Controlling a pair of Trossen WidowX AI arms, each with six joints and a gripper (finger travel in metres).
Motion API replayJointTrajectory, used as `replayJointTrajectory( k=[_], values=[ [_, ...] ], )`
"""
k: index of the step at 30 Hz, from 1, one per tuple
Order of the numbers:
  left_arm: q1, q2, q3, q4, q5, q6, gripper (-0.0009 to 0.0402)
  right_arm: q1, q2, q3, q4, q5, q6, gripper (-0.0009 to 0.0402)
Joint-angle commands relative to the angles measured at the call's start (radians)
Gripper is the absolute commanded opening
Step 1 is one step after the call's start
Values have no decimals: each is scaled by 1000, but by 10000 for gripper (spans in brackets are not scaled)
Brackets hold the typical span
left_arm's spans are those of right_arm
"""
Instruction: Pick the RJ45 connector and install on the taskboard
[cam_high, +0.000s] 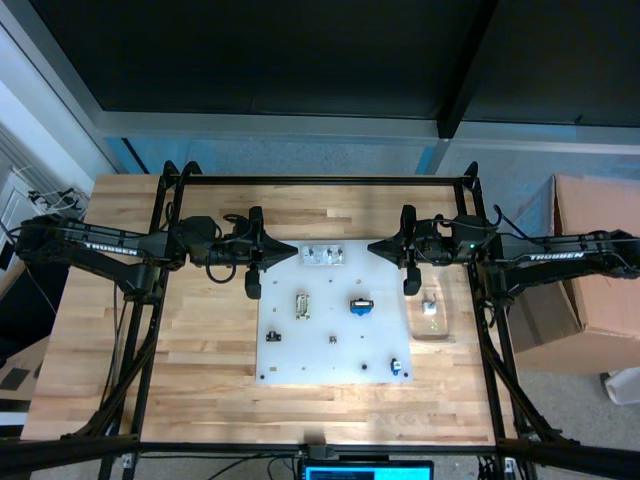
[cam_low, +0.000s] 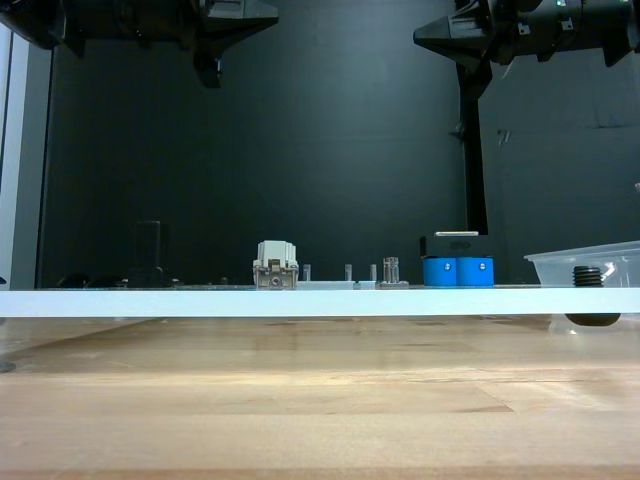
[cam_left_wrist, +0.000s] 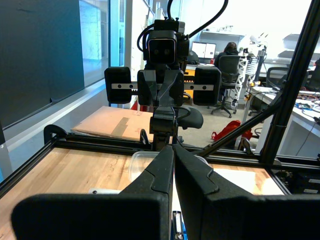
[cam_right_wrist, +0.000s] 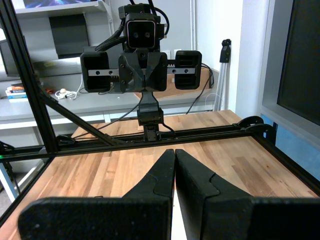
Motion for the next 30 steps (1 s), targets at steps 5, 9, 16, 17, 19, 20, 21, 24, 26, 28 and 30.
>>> replayJointTrajectory(
  k=[5, 9, 16, 17, 19, 20, 21, 24, 26, 28, 30],
  values=[
    [0, 0, 0, 0, 0, 0, 1, 0, 0, 0, 0, 0, 0, 0],
    [0, 0, 0, 0, 0, 0, 1, 0, 0, 0, 2, 0, 0, 0],
    [0, 0, 0, 0, 0, 0, 0, 0, 0, 0, 5, 0, 1, 0],
    [0, 0, 0, 0, 0, 0, 0, 0, 0, 0, 11, 0, 0, 0],
    [0, 0, 0, 0, 0, 0, 1, 0, 0, 3, 7, -3, 2, 0],
    [0, 0, 0, 0, 0, 0, 1, 0, 0, 9, -3, -8, 6, 0],
    [0, 0, 0, 0, 0, 0, 1, 0, 0, 17, -23, -10, 2, 0],
    [0, 0, 0, 0, 1, 0, 1, 1, -1, 65, -158, -64, -8, 0],
    [0, 0, 0, 0, 0, 0, 1, 2, -1, 106, -282, -87, -27, 0],
    [0, 0, 0, 0, 0, 0, 1, 3, -1, 146, -420, -89, -40, 0],
    [0, 0, 0, 0, 0, 0, 1, 5, -1, 191, -569, -95, -54, 0]
  ],
)
